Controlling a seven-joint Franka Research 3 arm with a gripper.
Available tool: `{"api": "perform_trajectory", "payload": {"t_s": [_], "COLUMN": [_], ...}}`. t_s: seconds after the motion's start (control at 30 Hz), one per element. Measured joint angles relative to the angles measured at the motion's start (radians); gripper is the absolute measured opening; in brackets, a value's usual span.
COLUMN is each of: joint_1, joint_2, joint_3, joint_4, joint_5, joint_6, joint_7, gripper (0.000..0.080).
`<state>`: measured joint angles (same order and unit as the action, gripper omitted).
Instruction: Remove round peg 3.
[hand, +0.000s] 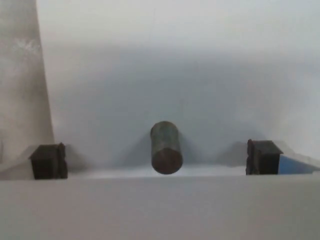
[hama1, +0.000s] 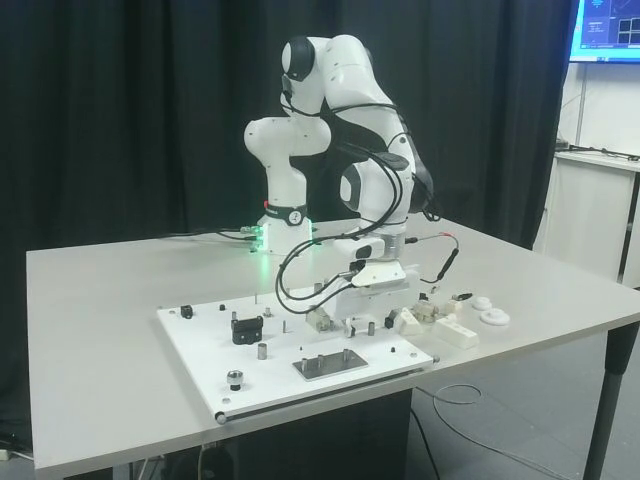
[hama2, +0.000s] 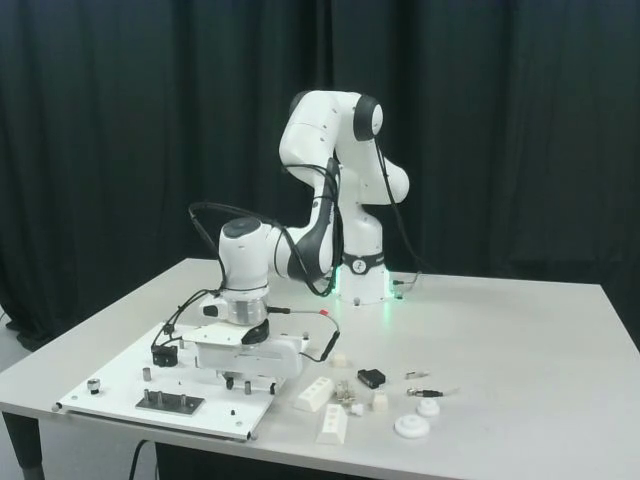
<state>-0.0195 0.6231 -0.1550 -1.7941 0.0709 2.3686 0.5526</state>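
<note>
In the wrist view the gripper has its black fingers spread wide, touching nothing. Between them, apart from both, a round peg stands upright on the white board. From the room, the gripper hangs low over the board on the grey table. White blocks lie beside the board. No writing is readable.
</note>
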Motion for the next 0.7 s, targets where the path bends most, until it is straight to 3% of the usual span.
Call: {"api": "perform_trajectory", "payload": {"t_s": [0.27, 0.3, 0.43, 0.47, 0.67, 0.7], "joint_1": [0.000, 0.000, 0.000, 0.000, 0.000, 0.000], "joint_2": [0.000, 0.000, 0.002, 0.003, 0.013, 0.015], "joint_3": [-0.005, -0.005, -0.008, -0.008, -0.009, -0.009], "joint_4": [0.004, 0.005, 0.006, 0.007, 0.018, 0.020], "joint_5": [0.010, 0.014, 0.022, 0.023, 0.029, 0.033], "joint_6": [0.000, 0.000, 0.001, 0.001, 0.001, 0.001], "joint_7": [-0.001, -0.001, -0.001, -0.001, -0.001, -0.001], "gripper": [0.0800, 0.0663, 0.0663, 0.0506, 0.0506, 0.0316]}}
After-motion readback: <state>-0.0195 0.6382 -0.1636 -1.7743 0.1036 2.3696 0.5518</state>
